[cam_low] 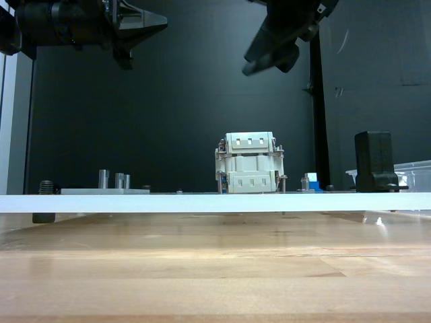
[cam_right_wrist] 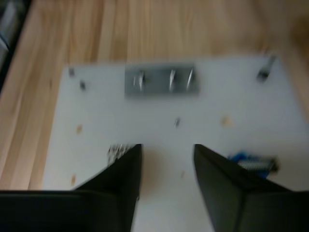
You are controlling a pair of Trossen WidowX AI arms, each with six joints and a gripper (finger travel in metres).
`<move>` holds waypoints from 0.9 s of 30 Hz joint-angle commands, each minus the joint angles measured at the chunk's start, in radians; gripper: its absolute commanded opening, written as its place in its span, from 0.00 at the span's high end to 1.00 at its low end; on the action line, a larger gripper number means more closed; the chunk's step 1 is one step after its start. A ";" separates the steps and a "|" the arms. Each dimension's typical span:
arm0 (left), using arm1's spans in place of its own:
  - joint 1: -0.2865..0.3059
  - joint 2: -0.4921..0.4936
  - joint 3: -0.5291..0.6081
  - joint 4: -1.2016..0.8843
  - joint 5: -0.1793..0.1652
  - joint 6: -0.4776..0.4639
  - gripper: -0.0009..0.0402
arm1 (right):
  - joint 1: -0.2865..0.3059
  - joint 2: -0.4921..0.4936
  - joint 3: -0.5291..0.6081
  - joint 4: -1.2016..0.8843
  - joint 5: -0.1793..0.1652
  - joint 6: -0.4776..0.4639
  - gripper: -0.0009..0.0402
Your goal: Pick the HAN10E connector and install on the hub
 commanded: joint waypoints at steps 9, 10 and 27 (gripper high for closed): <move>0.000 0.000 0.000 0.000 0.000 0.000 0.98 | -0.106 -0.301 -0.332 0.563 0.008 -0.132 0.95; 0.000 0.000 0.000 0.000 0.000 0.000 0.98 | -0.119 -0.319 -0.360 0.609 0.001 -0.136 0.96; 0.000 0.000 0.000 0.000 0.000 0.000 0.98 | -0.202 -0.387 -0.513 0.863 -0.126 -0.140 0.98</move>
